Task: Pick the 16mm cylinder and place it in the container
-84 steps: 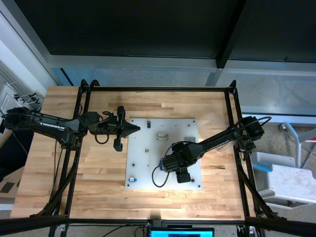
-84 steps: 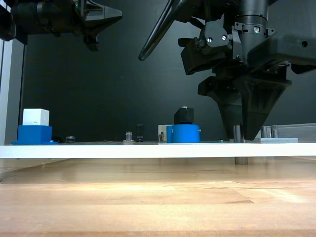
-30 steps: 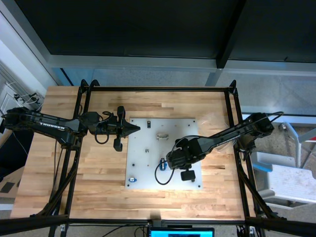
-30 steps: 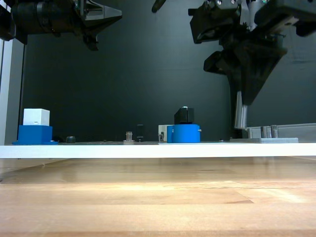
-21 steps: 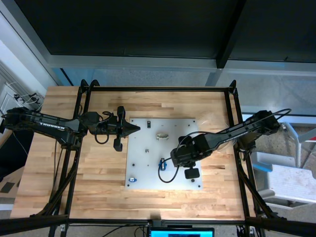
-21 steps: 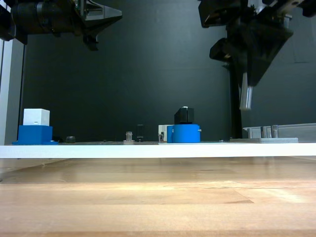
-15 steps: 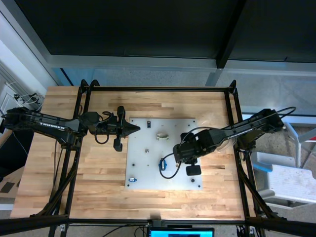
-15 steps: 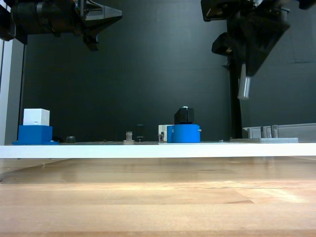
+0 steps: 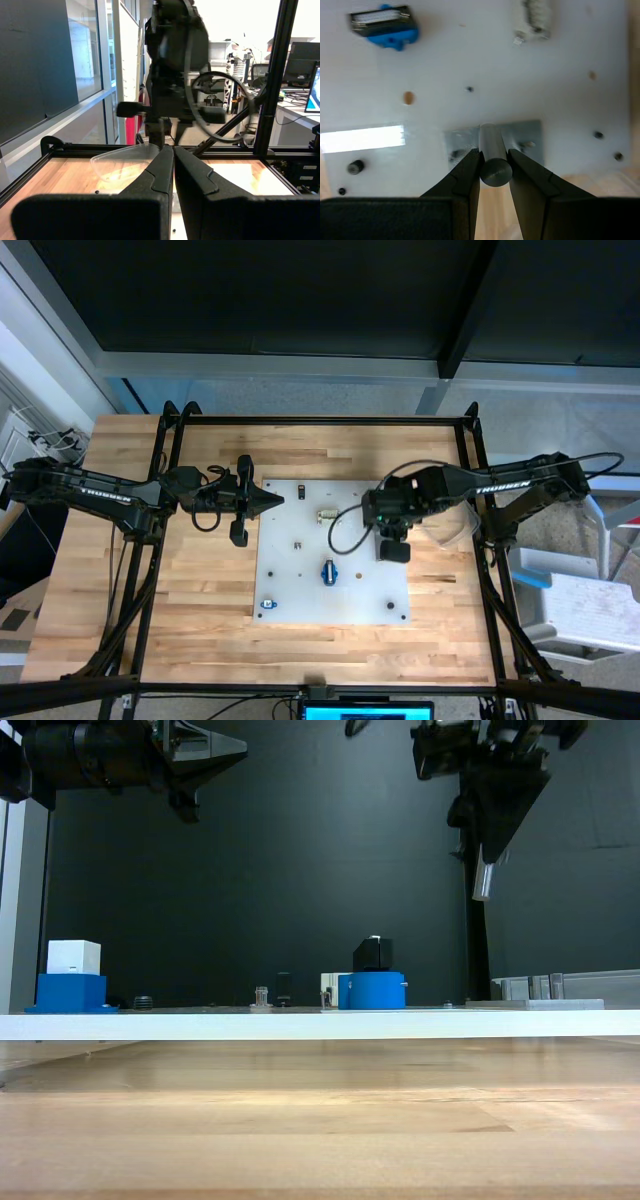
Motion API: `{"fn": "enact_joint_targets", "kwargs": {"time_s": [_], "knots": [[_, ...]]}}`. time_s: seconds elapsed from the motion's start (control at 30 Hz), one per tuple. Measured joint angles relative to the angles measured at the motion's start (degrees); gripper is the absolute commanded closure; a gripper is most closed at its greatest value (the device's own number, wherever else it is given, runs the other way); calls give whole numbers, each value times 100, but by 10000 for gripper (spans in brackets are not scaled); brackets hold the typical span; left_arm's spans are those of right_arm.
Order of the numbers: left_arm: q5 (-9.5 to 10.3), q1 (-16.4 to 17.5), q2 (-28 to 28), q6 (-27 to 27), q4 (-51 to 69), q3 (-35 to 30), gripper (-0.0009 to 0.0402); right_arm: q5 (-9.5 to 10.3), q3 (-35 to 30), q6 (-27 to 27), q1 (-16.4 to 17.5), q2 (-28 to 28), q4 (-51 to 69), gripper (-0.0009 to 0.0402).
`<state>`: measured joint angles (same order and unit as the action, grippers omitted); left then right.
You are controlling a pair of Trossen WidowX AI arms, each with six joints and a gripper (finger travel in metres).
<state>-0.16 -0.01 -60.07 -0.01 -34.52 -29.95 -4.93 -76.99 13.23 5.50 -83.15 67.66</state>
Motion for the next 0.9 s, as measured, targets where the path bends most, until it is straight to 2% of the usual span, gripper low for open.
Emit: {"fn": "enact_joint_targets", "kwargs": {"time_s": [0.27, 0.6, 0.9], "knots": [[0, 0, 0, 0, 0, 0, 393, 0, 328, 2, -695, 254, 116, 368], [-2, 0, -2, 0, 2, 0, 393, -2, 872, 28, -1307, 542, 118, 368], [0, 0, 0, 0, 2, 0, 393, -2, 1421, 343, -1856, 675, 122, 368]]}}
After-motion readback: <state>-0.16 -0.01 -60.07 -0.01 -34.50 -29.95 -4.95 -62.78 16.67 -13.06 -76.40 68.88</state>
